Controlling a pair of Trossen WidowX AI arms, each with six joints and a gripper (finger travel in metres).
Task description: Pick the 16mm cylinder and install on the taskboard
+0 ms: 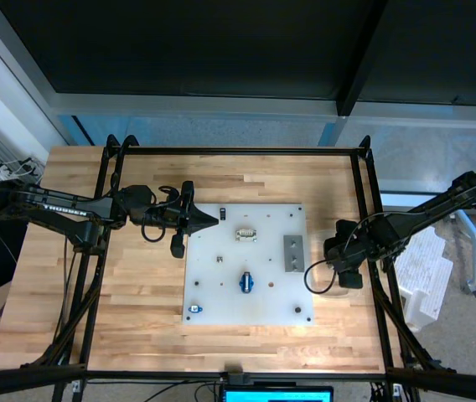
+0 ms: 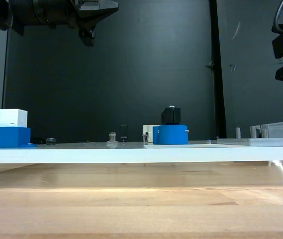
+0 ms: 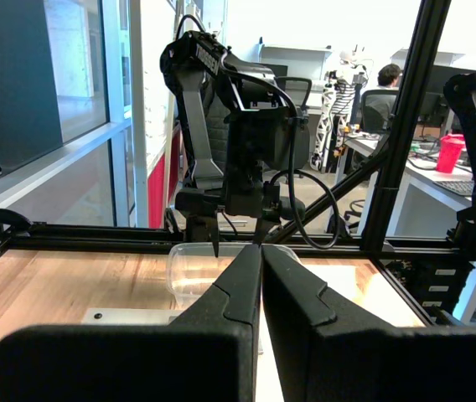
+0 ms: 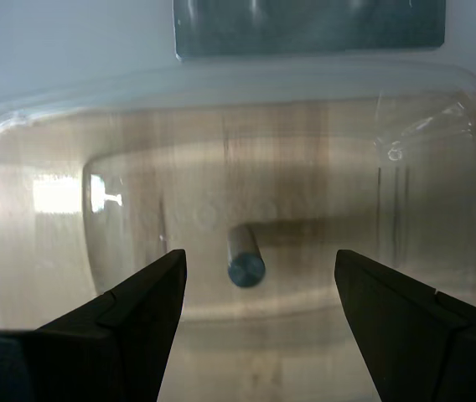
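Observation:
The 16mm cylinder [image 4: 245, 256] is a short grey metal peg lying on its side in a clear plastic tray [image 4: 37, 209]. My right gripper [image 4: 259, 255] hangs just above it, open, with one finger on either side and not touching it. In the high view the right gripper [image 1: 338, 261] sits just off the right edge of the white taskboard [image 1: 221, 293], hiding the peg. My left gripper [image 1: 213, 219] is shut on nothing and hovers over the board's far left edge. In its own view the left gripper [image 3: 261, 249] has its fingers pressed together.
On the taskboard stand a blue connector [image 1: 245, 282], a beige connector [image 1: 245, 234] and a grey metal block [image 1: 293, 252]. A small blue-and-white piece [image 2: 12, 130] sits at the board's near left corner. A black frame [image 1: 364, 209] surrounds the wooden table.

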